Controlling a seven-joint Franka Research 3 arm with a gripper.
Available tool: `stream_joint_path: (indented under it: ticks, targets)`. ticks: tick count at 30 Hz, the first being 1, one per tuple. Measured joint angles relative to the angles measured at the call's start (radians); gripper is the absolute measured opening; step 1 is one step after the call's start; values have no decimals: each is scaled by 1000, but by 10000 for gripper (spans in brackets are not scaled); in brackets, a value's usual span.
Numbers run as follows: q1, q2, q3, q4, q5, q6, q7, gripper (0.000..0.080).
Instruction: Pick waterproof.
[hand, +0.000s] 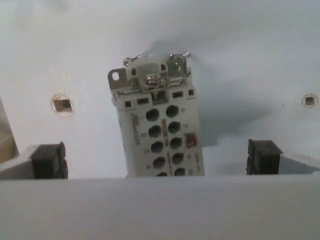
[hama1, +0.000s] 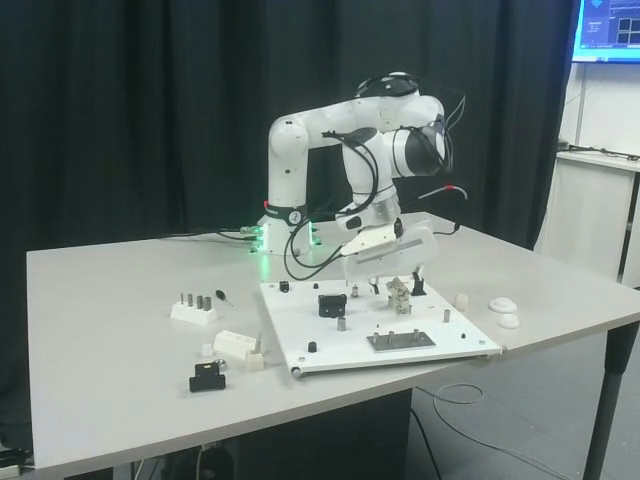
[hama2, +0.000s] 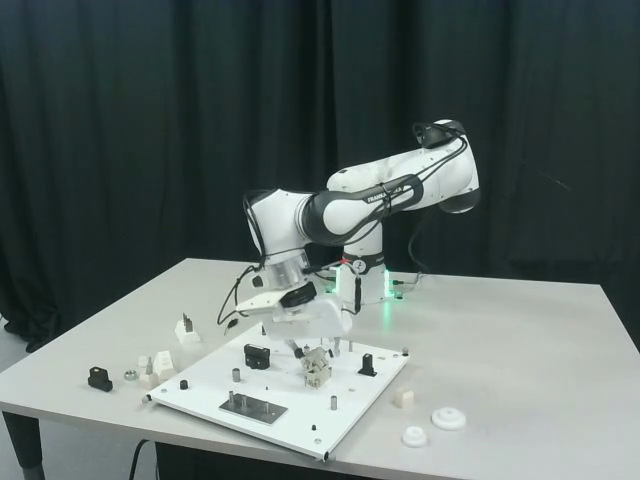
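Observation:
The waterproof connector (hand: 157, 132) is a white-grey block with two rows of round holes and a metal clip at one end. It stands on the white board (hama1: 450, 335), also seen as the connector (hama1: 399, 293) (hama2: 317, 368). My gripper (hand: 155, 159) hangs just above it, open, with the black fingertips (hand: 48, 161) far apart on either side of the block and not touching it. In the room views the gripper (hama1: 396, 274) (hama2: 309, 350) points down over the board's middle.
On the board stand a black part (hama1: 332, 304), a grey metal plate (hama1: 400, 341) and several small pegs. Left of the board lie a white pin holder (hama1: 193, 309) and a black clip (hama1: 207, 377). White round pieces (hama1: 503, 303) sit to its right.

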Motion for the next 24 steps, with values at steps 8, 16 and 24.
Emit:
stream_joint_path:
  ticks: [8,16,24]
  targets:
    - [0,0,8,0,13,11,4,800]
    - [0,0,13,0,19,15,28,665]
    - [1,0,12,0,20,14,42,336]
